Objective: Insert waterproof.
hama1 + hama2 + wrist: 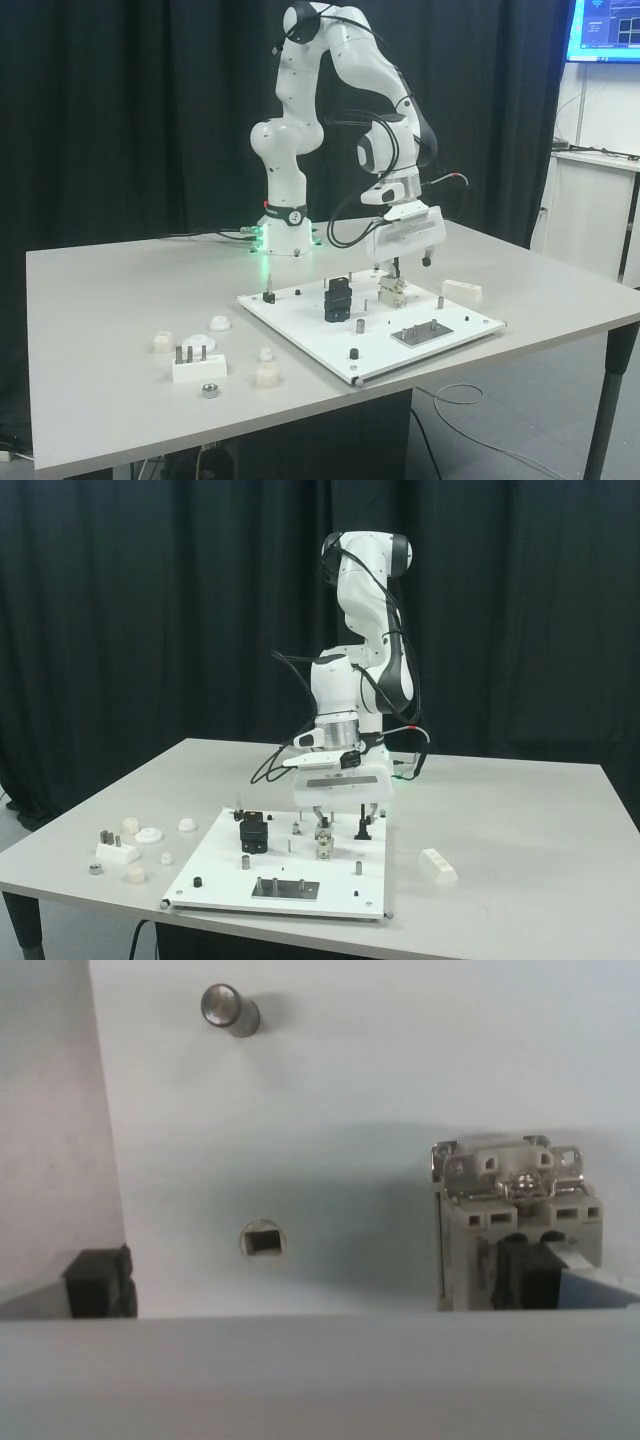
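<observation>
Several loose white parts (213, 353) lie beside the white board (455, 335).

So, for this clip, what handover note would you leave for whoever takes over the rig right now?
Gripper: hovering low over the white board, above the small grey connector block; finger state can't be told, and nothing visibly held.
Black block and metal peg stand on the board.
Loose white parts and a white piece lie on the grey table, off the board.
Done: no insertion visible.
Left: the whole insertion.
</observation>
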